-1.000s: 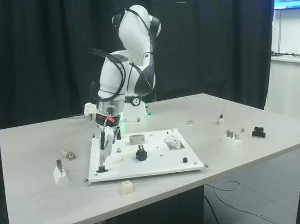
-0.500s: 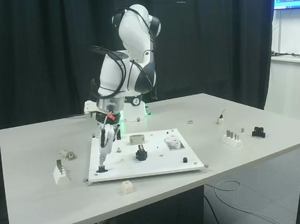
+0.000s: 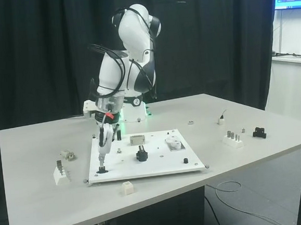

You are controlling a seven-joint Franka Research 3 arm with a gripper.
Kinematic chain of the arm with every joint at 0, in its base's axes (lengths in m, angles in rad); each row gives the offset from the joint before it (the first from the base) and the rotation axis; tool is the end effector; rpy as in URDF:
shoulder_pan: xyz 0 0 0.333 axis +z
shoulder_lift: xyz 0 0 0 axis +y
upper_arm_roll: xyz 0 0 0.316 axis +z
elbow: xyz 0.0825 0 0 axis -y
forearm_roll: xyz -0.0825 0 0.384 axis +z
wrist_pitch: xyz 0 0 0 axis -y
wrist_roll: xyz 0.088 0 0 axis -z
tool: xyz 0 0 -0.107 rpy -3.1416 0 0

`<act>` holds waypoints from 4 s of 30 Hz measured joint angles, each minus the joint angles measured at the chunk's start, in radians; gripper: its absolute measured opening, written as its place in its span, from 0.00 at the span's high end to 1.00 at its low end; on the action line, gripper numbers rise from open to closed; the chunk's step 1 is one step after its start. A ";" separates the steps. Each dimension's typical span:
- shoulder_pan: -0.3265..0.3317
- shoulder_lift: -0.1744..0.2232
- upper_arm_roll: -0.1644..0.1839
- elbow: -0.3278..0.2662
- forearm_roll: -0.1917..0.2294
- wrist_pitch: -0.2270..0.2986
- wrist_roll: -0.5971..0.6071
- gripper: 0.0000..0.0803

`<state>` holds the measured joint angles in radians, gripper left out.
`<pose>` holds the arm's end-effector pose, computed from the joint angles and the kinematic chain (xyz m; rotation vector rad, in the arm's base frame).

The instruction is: Pick USB.

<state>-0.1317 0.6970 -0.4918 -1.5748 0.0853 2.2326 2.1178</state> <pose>0.6002 -0.3639 0.2724 0.6715 -2.9051 0.2886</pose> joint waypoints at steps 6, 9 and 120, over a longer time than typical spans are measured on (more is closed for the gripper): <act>-0.001 0.000 0.002 0.005 0.001 0.000 0.000 0.00; -0.001 0.000 0.006 0.009 0.002 0.000 0.000 0.00; 0.923 -0.315 0.146 -0.323 0.231 -0.254 -0.242 0.00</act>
<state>0.7913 0.3823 -0.3462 -1.8975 0.3160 1.9783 1.8760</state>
